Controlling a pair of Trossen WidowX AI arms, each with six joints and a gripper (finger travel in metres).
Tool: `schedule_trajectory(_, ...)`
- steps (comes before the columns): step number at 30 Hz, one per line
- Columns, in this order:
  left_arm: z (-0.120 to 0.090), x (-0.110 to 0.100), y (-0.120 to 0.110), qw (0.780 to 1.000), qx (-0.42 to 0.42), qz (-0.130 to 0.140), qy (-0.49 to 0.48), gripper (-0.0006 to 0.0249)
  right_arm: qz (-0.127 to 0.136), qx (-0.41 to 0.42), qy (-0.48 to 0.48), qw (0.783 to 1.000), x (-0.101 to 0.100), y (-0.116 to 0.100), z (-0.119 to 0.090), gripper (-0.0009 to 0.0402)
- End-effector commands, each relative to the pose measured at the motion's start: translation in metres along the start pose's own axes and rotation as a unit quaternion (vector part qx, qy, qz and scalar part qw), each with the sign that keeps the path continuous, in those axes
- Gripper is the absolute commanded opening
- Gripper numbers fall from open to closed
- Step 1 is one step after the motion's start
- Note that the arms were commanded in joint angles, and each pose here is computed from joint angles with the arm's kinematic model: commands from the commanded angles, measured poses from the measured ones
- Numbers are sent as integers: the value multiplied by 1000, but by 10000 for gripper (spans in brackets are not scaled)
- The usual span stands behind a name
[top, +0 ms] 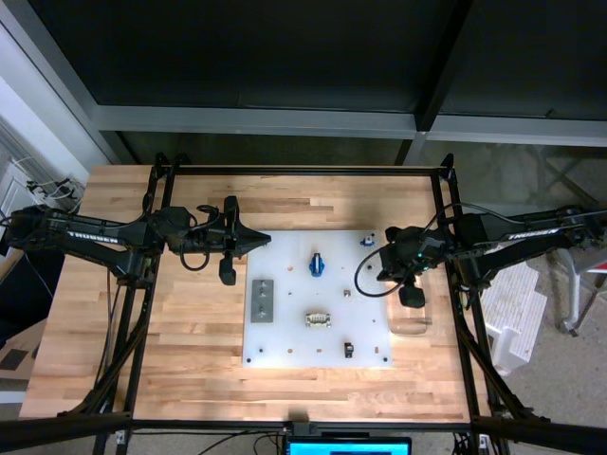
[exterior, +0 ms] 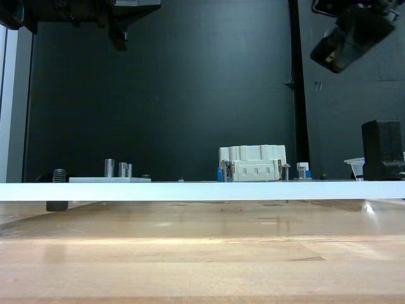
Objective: Pick the 16mm bar and install on taskboard
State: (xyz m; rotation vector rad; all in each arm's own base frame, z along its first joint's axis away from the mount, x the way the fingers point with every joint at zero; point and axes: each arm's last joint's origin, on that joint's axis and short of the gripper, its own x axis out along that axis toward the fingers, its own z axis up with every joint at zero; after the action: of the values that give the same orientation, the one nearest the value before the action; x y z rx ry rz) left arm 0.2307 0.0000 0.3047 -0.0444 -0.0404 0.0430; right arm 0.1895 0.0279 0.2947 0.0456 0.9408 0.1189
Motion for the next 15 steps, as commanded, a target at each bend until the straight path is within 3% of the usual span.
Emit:
schedule_trajectory(1,0,0,0,1000,0,0,0,0,-15,2,25,1000,0,3,-5,0)
schedule_trajectory(15,0,0,0,1000,0,0,0,0,-56,8,158,986,-4,18,-36,0)
